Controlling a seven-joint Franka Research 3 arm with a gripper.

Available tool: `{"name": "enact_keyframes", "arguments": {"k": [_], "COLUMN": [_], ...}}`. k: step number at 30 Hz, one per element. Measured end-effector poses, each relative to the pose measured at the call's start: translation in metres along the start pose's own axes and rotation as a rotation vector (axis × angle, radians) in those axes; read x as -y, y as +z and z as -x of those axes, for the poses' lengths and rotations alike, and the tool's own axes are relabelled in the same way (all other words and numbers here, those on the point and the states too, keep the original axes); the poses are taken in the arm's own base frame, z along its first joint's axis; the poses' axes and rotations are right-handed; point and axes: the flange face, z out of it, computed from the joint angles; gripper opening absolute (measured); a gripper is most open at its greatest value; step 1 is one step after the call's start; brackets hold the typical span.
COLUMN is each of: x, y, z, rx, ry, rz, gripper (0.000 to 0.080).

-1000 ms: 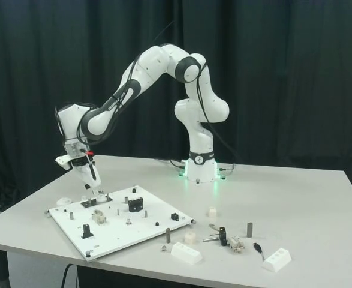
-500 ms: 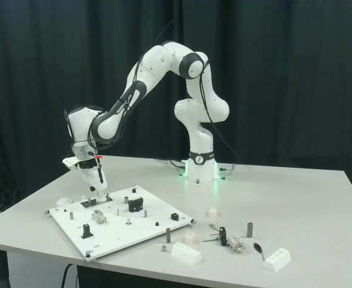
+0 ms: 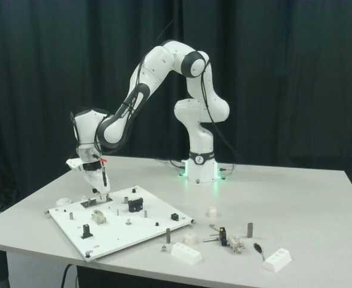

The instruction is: Remove medium gear.

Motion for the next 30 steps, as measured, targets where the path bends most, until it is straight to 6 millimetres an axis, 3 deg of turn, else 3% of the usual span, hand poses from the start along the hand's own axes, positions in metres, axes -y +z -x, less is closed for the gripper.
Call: {"name": "enact_keyframes", "arguments": {"k": [30], "x": [-0.004], "y": [0.012], "z": [0.008], "rx": [-0.038], "ry": [-0.005], "rz": [-0.003], "gripper": [0.0800]}}
